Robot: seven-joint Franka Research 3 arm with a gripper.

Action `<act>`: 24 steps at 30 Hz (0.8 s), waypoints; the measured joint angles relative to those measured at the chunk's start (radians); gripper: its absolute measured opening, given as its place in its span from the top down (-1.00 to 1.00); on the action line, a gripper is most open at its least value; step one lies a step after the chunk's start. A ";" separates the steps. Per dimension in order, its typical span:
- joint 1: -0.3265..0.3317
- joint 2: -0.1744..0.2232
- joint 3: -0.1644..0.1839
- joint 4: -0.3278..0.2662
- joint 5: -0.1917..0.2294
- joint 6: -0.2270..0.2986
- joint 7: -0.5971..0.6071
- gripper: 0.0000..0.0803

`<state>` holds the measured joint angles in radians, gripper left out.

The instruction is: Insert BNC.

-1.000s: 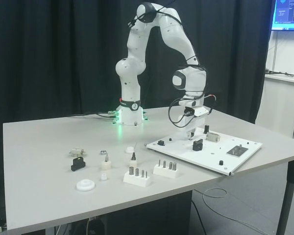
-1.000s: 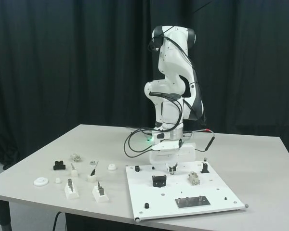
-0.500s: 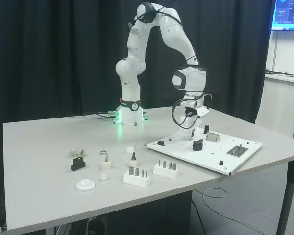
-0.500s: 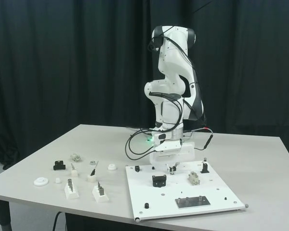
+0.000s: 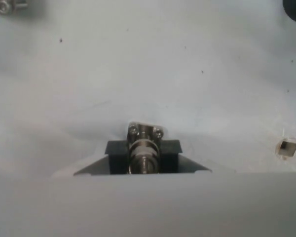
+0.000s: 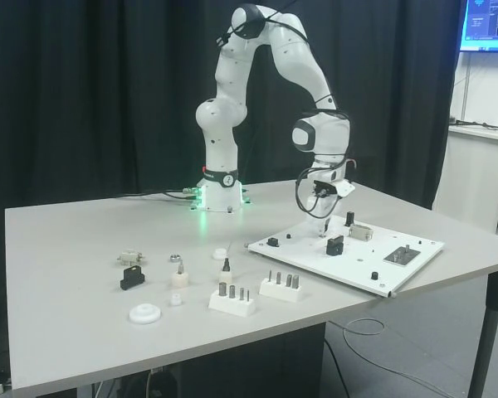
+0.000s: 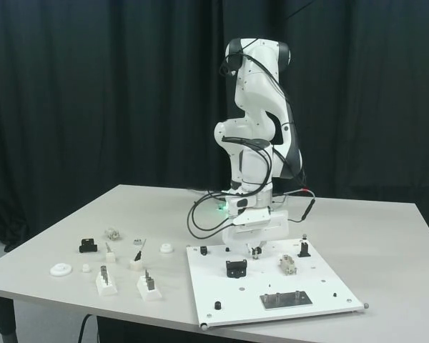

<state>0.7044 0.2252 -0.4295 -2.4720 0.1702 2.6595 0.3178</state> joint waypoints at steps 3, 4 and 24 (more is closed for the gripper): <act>0.000 0.000 0.001 0.000 -0.010 0.000 -0.018 0.70; 0.000 0.000 0.001 0.000 -0.012 0.000 -0.025 0.70; 0.000 0.000 0.002 0.000 -0.026 -0.001 -0.169 0.70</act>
<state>0.7043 0.2248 -0.4274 -2.4720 0.1438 2.6588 0.1489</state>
